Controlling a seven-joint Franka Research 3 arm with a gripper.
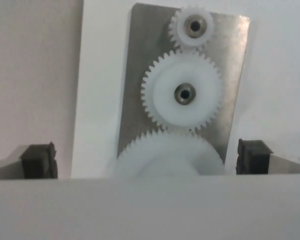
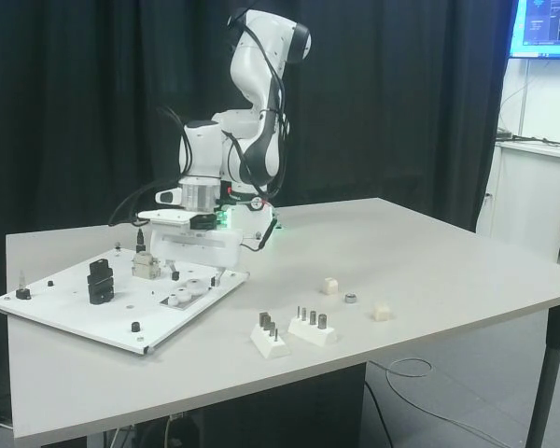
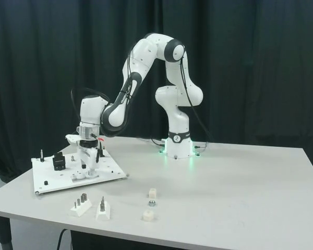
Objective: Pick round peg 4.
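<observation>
hanging low over the white board [image 2: 75, 313], the tool [image 1: 145, 161] has its fingers [image 1: 39, 161] wide apart above three white gears [image 1: 182, 92], holding nothing. the pegs stand in small white blocks [image 2: 315, 329] on the worktop [image 2: 429, 252], well apart from it, and i cannot tell which is peg 4. i think the picking has not started, so next it must lift and go over to them.

No text is legible; the monitor [image 2: 548, 28] perhaps shows writing.

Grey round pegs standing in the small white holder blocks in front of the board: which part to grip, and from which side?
Grip the bare upper shank of a grey round peg, coming straight down from above. The pegs stand upright with their feet sunk in the white holder block, so only the tops are free. They stand in a close row, so I'd close the hand across the row.
</observation>
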